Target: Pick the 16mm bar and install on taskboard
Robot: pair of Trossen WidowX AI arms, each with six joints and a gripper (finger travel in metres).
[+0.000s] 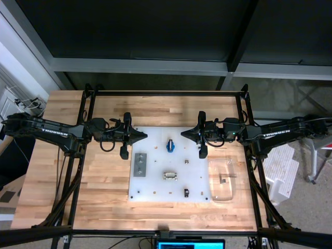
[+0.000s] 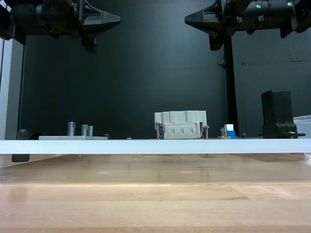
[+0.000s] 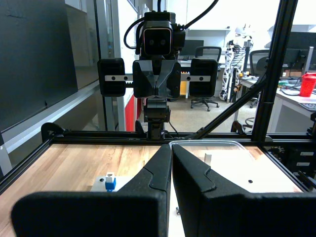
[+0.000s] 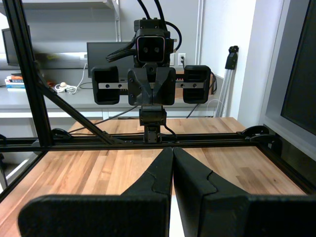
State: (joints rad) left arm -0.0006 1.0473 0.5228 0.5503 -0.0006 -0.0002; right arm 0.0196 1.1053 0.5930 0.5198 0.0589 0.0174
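Matte black left pincer point(image 1: 144, 135), right pincer point(image 1: 183, 133), closed, above flat white taskboard point(image 1: 150, 184)

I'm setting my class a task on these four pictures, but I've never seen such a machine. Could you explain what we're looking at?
Two robot arms stand at the sides of a wooden table. One picture looks down from above, one looks level along the table, and two come from cameras on the arms. The left end effector and right end effector hang above a white board, both shut and holding nothing. The board carries a grey block, a blue knob and a connector. Beside it, a clear tray holds a small dark peg.
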